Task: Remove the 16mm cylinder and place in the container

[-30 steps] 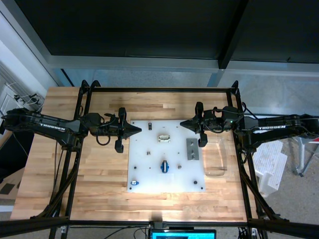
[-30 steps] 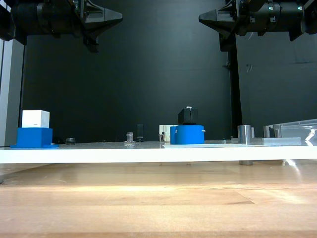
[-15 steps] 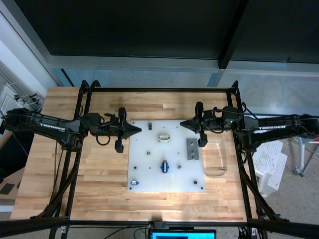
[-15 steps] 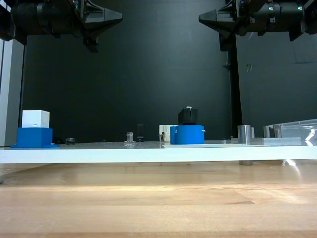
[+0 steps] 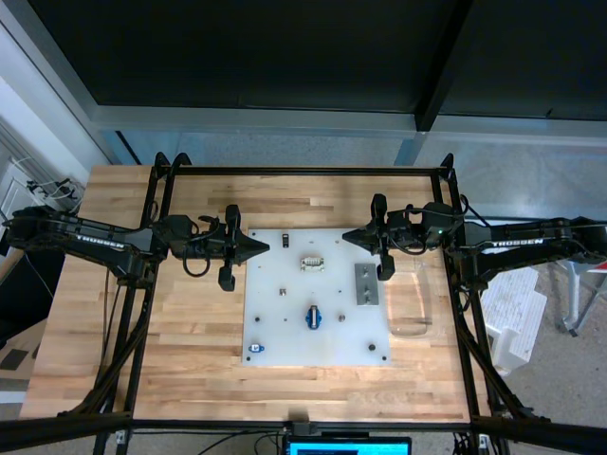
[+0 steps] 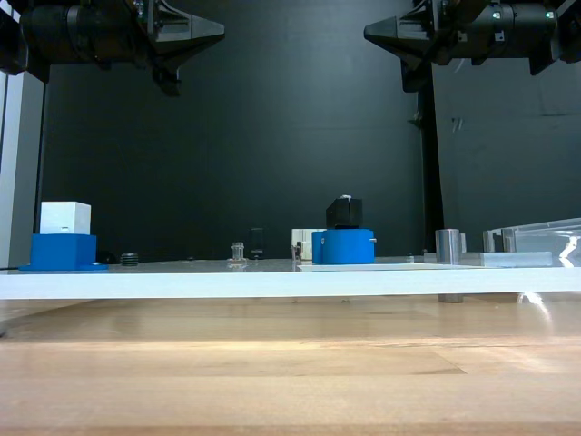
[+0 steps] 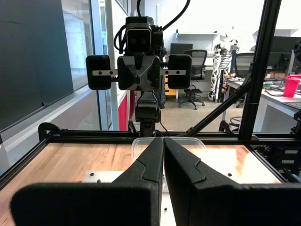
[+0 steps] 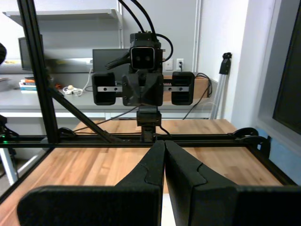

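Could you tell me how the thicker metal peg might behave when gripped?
Its smooth silver sides look like metal, so the peg is probably stiff, dense and slippery. Being round, it may roll if tipped. The left gripper and right gripper hang shut above the board.

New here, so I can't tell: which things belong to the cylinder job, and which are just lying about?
Job: 16mm cylinder, standing in the white board; clear container, right of the board; left gripper and right gripper, both shut, high above the board's far edge.

Lying about: grey block, blue-and-black part, small metal peg, blue-and-white piece, pale connector.
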Robot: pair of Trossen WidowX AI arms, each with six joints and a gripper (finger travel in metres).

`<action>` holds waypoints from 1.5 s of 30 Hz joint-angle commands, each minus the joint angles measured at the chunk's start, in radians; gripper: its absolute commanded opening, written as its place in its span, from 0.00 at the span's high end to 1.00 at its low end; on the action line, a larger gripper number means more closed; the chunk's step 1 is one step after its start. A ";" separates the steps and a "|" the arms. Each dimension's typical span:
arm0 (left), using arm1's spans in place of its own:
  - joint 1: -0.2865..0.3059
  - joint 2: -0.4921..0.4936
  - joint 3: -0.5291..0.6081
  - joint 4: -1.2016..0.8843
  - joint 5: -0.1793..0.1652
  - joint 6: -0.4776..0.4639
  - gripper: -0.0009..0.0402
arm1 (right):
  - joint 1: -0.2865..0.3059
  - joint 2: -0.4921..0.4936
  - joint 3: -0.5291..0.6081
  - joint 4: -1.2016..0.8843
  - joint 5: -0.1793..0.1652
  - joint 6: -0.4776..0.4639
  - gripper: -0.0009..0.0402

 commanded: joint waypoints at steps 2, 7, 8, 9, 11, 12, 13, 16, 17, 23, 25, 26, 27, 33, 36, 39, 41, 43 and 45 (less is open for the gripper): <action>0.000 0.000 0.000 0.000 0.000 0.000 0.98 | 0.011 0.001 0.030 -0.071 -0.012 0.012 0.98; 0.000 0.000 0.000 0.000 0.000 0.000 0.98 | 0.034 0.006 0.121 -0.275 0.012 0.012 0.98; 0.000 0.000 0.000 0.000 0.000 0.000 0.98 | 0.040 0.012 0.143 -0.331 0.025 0.012 0.98; 0.000 0.000 0.000 0.000 0.000 0.000 0.98 | 0.047 0.021 0.166 -0.380 0.032 0.013 0.98; 0.000 0.000 0.000 0.000 0.000 0.000 0.98 | 0.060 0.045 0.204 -0.456 0.050 0.014 0.98; 0.000 0.000 0.000 0.000 0.000 0.000 0.98 | 0.067 0.057 0.222 -0.484 0.050 0.018 0.98; 0.000 0.000 0.000 0.000 0.000 0.000 0.98 | 0.075 0.073 0.238 -0.505 0.051 0.023 0.98; 0.000 0.000 0.000 0.000 0.000 0.000 0.98 | 0.104 0.119 0.290 -0.568 0.079 0.031 0.98; 0.000 0.000 0.000 0.000 0.000 0.000 0.98 | 0.115 0.134 0.308 -0.595 0.093 0.030 0.98; 0.000 0.000 0.000 0.000 0.000 0.000 0.98 | 0.160 0.213 0.392 -0.726 0.129 0.062 0.98; 0.000 0.000 0.000 0.000 0.000 0.000 0.98 | 0.176 0.233 0.413 -0.766 0.140 0.075 0.98; 0.000 0.000 0.000 0.000 0.000 0.000 0.98 | 0.183 0.245 0.420 -0.780 0.154 0.078 0.98; 0.000 0.000 0.000 0.000 0.000 0.000 0.98 | 0.192 0.253 0.427 -0.794 0.159 0.080 0.98; 0.000 0.000 0.000 0.000 0.000 0.000 0.98 | 0.243 0.311 0.482 -0.902 0.183 0.123 0.98; 0.000 0.000 0.000 0.000 0.000 0.000 0.98 | 0.267 0.342 0.516 -0.964 0.205 0.133 0.98; 0.000 0.000 0.000 0.000 0.000 0.000 0.98 | 0.285 0.379 0.558 -1.031 0.205 0.156 0.98; 0.000 0.000 0.000 0.000 0.000 0.000 0.98 | 0.295 0.402 0.583 -1.064 0.205 0.169 0.98; 0.000 0.000 0.000 0.000 0.000 0.000 0.98 | 0.302 0.425 0.609 -1.100 0.205 0.179 0.98; 0.000 0.000 0.000 0.000 0.000 0.000 0.98 | 0.312 0.449 0.638 -1.145 0.205 0.191 0.98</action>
